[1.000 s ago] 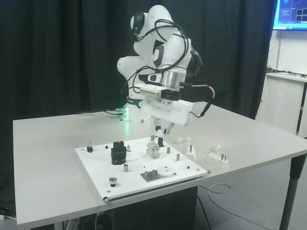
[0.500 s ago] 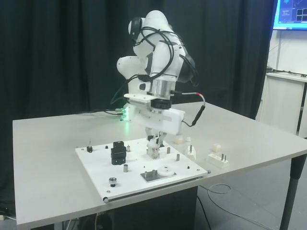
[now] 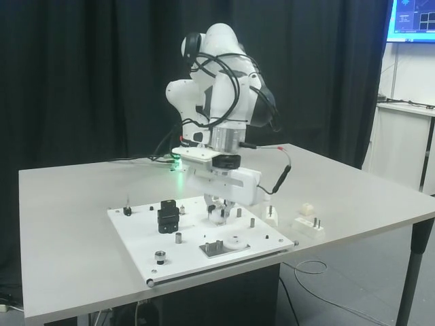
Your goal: Insert medium gear.
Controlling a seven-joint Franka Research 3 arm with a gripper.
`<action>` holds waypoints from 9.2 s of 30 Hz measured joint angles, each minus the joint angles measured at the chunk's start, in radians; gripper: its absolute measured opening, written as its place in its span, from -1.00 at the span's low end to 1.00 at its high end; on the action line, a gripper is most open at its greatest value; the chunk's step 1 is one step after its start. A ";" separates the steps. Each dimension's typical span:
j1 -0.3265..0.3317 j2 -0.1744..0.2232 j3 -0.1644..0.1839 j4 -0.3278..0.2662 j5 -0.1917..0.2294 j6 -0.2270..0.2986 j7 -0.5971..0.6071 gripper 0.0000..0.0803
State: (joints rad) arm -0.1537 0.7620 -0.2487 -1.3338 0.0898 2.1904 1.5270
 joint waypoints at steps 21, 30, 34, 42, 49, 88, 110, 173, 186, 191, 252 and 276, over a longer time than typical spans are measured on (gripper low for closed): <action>0.000 0.094 0.001 0.063 0.005 -0.009 -0.009 -0.30; 0.000 0.122 0.001 0.081 0.005 -0.009 -0.012 -0.30; 0.000 0.128 0.001 0.082 0.006 -0.009 -0.015 -0.30; 0.000 0.135 0.001 0.084 0.011 -0.016 -0.022 -0.30; 0.000 0.135 0.000 0.086 0.011 -0.021 -0.026 -0.30; 0.004 0.136 -0.033 0.175 0.001 -0.126 -0.077 0.98; 0.001 0.137 -0.048 0.195 -0.027 -0.200 -0.098 0.99; 0.003 0.159 -0.050 0.180 -0.062 -0.251 -0.112 0.99; 0.003 0.159 -0.049 0.180 -0.062 -0.250 -0.112 0.99; 0.003 0.160 -0.047 0.182 -0.060 -0.240 -0.112 0.99; 0.010 0.161 -0.034 0.115 0.077 -0.009 -0.173 0.70; -0.001 0.164 -0.040 0.110 0.076 0.035 -0.239 -0.73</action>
State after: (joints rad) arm -0.1548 0.9259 -0.2884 -1.2241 0.1655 2.2259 1.2880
